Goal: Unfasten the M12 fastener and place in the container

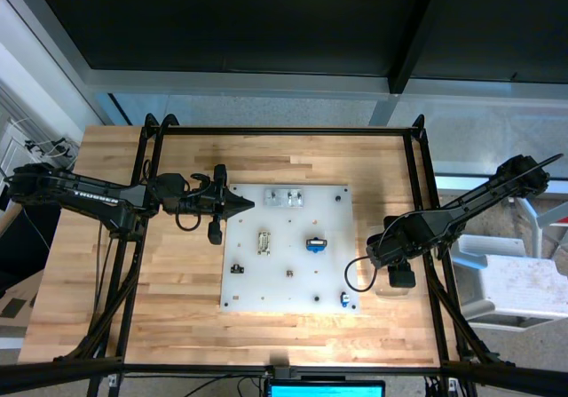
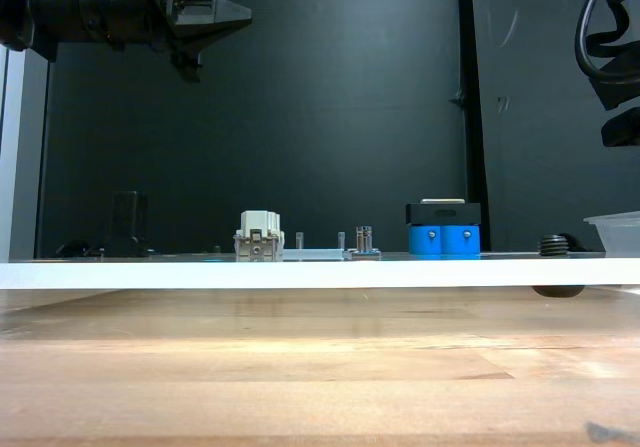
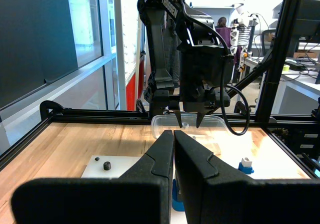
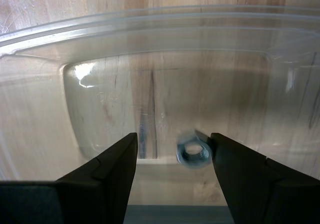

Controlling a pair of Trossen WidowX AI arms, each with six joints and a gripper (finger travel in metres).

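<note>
The nut (image 4: 194, 154) looks small, hard, slick, apt to roll; grip its flats. Right gripper (image 1: 400, 281), frame right, jaws released over the tray (image 4: 150, 18); left gripper (image 1: 241, 204), centre-left, jaws clenched, empty.

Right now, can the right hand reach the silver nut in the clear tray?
Probably yes: the right hand hangs open over the clear tray, the nut between its fingers, nothing blocking. The left hand is shut, over the board's left edge.
</note>
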